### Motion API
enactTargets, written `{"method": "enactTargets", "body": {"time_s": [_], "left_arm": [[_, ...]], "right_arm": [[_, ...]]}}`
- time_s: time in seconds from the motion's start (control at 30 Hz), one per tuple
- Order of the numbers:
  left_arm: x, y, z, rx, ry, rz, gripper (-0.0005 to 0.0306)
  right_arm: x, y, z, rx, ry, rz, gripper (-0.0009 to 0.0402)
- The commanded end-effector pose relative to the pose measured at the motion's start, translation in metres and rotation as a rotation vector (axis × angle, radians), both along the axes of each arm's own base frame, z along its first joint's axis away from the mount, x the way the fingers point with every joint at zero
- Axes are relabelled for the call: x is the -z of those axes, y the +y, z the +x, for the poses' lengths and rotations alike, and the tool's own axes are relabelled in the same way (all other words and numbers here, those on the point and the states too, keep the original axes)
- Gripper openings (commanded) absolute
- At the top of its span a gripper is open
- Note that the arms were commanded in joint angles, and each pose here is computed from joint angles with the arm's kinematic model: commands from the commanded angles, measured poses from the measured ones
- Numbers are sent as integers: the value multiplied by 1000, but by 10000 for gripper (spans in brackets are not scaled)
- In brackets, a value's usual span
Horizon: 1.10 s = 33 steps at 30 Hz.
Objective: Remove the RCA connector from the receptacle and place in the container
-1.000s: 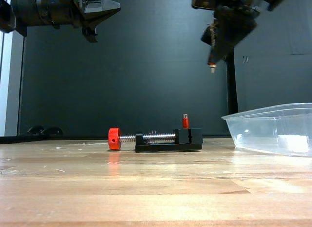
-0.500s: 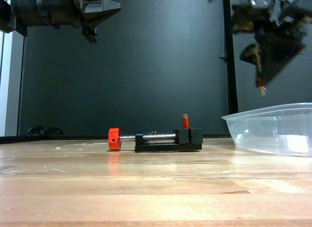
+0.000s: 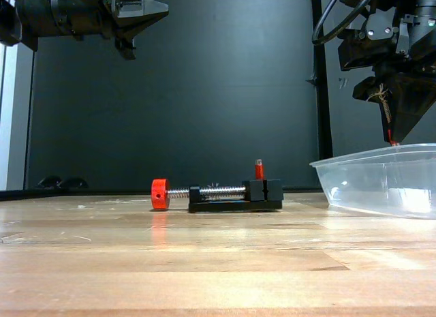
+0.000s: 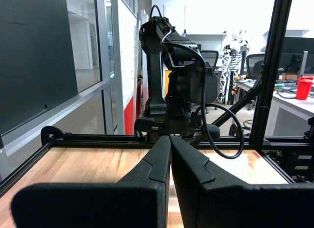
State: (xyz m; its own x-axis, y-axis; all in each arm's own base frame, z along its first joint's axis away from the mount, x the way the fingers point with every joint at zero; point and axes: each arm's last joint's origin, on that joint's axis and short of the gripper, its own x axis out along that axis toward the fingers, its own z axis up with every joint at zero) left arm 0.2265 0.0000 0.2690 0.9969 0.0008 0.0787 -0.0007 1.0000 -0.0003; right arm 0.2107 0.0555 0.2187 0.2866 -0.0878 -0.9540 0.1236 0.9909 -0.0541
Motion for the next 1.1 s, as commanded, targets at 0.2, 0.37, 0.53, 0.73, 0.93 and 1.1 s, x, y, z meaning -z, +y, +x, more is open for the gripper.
{"method": "enactTargets", "body": {"time_s": [0.2,0.37,0.53,0.73,0.93,1.1], "left_arm": [[0,0,0,0,0,0,0],[0,0,0,0,0,0,0],[0,0,0,0,0,0,0],[0,0,0,0,0,0,0],[0,0,0,0,0,0,0],[0,0,0,0,0,0,0]], "right_arm": [[0,0,0,11,0,3,74],[0,0,0,11,-1,2,105],[0,0,0,11,-2,3,122],[-5,1,3,11,-24,9,121],[-8,1,5,11,-38,13,112],[-14,2,8,5,-113,36,63]]}}
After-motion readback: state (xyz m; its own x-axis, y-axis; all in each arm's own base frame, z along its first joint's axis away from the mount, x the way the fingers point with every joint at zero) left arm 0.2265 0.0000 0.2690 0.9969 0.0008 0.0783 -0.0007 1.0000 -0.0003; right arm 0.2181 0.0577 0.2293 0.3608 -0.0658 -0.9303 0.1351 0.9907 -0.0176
